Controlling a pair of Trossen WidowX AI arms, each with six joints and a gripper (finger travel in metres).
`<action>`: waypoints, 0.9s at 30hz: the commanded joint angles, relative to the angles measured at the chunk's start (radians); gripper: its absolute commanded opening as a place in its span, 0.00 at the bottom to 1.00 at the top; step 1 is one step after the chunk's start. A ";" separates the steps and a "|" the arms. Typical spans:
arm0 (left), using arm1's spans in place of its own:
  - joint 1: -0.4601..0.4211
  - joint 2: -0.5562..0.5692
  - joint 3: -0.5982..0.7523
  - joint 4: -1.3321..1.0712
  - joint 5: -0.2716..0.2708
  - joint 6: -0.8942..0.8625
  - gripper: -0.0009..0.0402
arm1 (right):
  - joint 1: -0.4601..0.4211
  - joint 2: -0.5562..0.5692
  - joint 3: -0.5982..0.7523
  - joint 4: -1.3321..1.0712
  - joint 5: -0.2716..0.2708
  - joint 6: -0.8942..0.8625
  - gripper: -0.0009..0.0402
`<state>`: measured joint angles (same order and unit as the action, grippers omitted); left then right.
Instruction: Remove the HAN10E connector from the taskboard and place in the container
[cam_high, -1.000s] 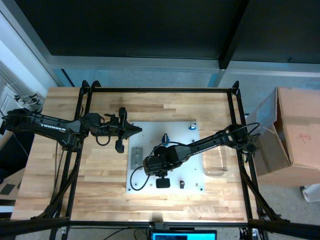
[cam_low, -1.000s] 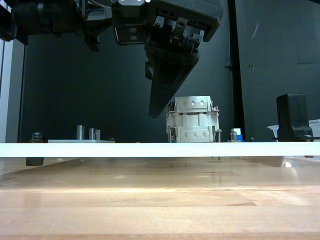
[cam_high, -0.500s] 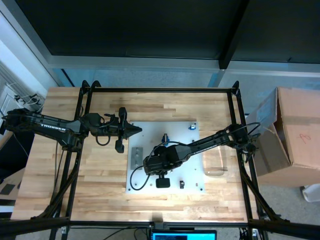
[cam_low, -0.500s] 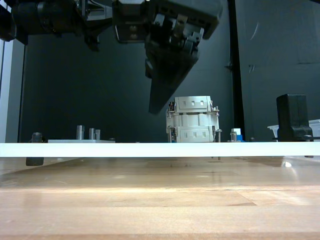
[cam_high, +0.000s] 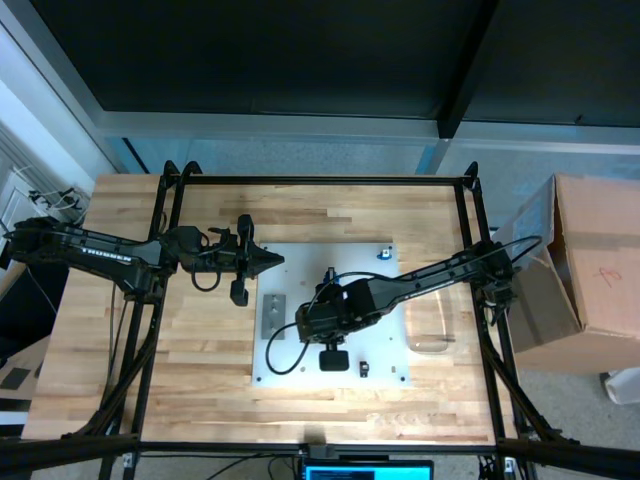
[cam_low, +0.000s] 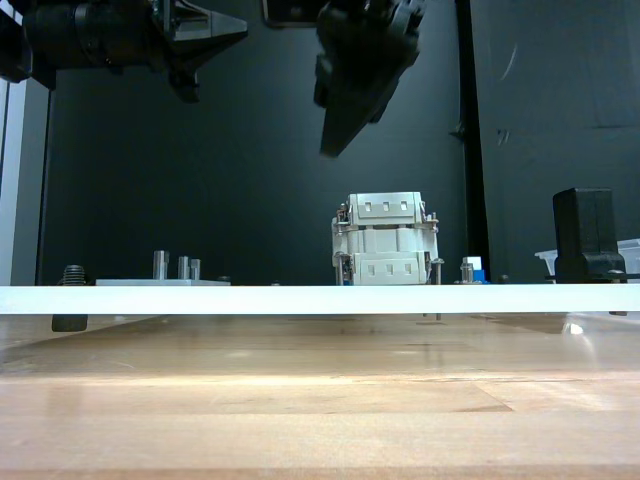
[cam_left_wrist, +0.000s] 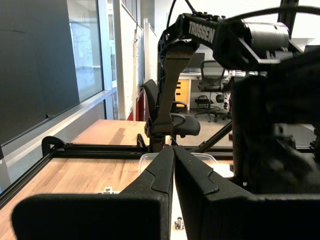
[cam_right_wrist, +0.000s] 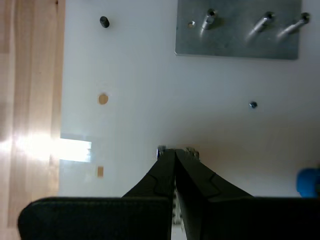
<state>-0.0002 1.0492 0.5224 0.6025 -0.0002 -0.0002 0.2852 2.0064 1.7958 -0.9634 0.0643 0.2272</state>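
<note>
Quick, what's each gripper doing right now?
Left gripper: shut, empty, over the left edge of the taskboard.
Right gripper: shut, empty, hanging above the HAN10E connector seated on the taskboard.

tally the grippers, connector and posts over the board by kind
grey HAN10E connector, seated upright on white board: 1
black grippers: 2 (left gripper, shut, over board's far left corner; right gripper, shut, above connector, apart)
steel posts: 3
total: 6
</note>
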 joint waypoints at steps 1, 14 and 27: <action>0.000 0.000 0.000 0.000 0.000 0.000 0.02 | 0.001 -0.024 0.000 -0.030 -0.001 0.007 0.02; 0.000 0.000 0.000 0.000 0.000 0.000 0.02 | 0.008 -0.076 0.000 -0.140 -0.003 0.011 0.02; 0.000 0.000 0.000 0.000 0.000 0.000 0.02 | 0.010 -0.076 0.000 -0.149 -0.005 0.024 0.04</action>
<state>-0.0002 1.0492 0.5224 0.6025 -0.0002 0.0002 0.2947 1.9305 1.7958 -1.1076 0.0605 0.2443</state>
